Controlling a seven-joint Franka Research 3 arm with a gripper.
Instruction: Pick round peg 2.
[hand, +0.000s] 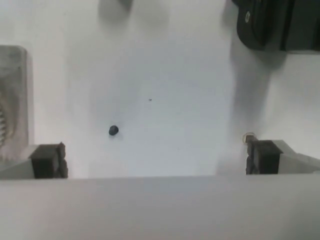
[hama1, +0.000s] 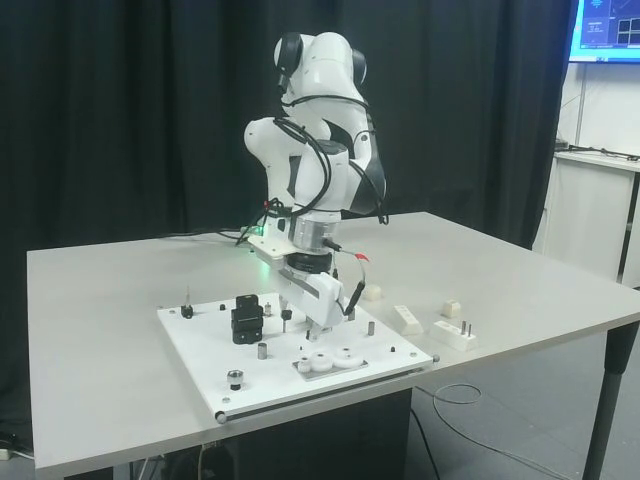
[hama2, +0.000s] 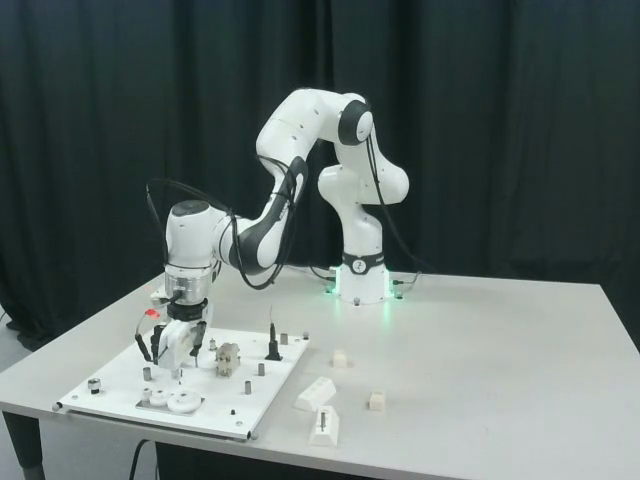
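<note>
The gripper (hand: 155, 159) is held spread wide above the white board (hama1: 200, 345), with nothing gripped. No peg has been picked yet; which of the small pegs (hama1: 263, 350) is round peg 2 cannot be determined, so approach, closure and lift remain.

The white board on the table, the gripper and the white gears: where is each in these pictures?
white board (hama1: 200, 355): first room view, a bare part near its left side.
gripper (hand: 155, 157): wrist view, midway between its fingertips.
white gears (hama1: 333, 359): first room view, the gears' top face.

You are in a robot lab: black curtains (hama2: 500, 120) behind, a white arm (hama2: 290, 130) bolted on the grey surface (hama2: 480, 380), and a white board (hama1: 290, 350) with small parts.
</note>
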